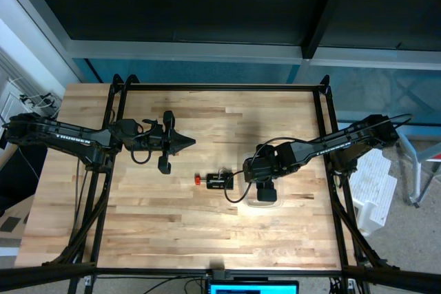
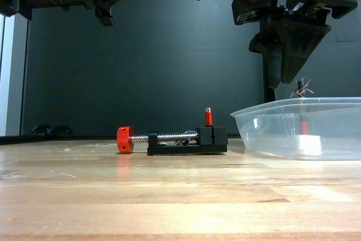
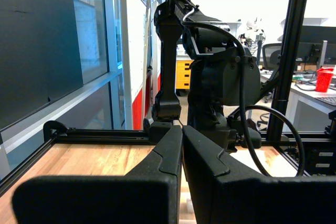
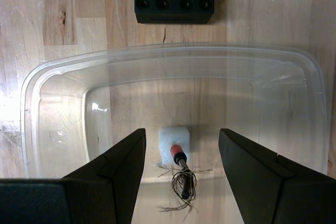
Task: Pick the rca connector and install on the hub
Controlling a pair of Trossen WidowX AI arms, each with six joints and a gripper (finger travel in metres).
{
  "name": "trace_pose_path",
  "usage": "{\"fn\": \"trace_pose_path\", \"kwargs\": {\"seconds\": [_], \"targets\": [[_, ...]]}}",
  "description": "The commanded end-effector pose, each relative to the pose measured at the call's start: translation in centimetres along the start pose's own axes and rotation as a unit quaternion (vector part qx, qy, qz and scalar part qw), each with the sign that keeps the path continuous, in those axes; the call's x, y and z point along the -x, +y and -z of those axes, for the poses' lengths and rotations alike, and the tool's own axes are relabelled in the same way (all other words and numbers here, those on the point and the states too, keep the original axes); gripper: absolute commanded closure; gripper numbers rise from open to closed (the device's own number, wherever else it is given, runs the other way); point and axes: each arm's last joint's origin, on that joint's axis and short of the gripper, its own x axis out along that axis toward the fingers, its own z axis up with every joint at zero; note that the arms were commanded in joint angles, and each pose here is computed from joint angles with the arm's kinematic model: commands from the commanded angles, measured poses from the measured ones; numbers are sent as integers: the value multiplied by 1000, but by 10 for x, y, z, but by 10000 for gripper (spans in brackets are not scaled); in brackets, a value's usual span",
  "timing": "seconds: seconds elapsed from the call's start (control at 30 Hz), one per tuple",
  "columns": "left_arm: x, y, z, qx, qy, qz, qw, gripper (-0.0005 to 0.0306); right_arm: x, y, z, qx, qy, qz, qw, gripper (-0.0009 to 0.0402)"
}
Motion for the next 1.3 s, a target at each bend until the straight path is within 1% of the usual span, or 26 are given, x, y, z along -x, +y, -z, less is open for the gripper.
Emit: {"fn": "trace_pose_path", "kwargs": {"seconds": [0.03, 0.23, 0.4, 0.63, 0.8, 1.3], "targets": [[0, 0, 0, 0, 0, 0, 1000, 300, 6, -1, 3, 0, 0, 0, 1000, 201], [0, 0, 0, 0, 0, 0, 1000, 300, 17, -4, 12, 2, 7, 2, 1000, 201], [0, 0, 0, 0, 0, 0, 1000, 300, 24, -6, 21, 3, 0, -1, 1000, 201], [0, 0, 0, 0, 0, 0, 1000, 300, 29, -7, 37, 7, -5, -4, 1000, 200], [0, 0, 0, 0, 0, 0, 1000, 300, 29, -8, 46, 11, -3, -4, 1000, 200], [0, 0, 0, 0, 0, 0, 1000, 300, 28, -6, 46, 14, -5, -6, 1000, 200]]}}
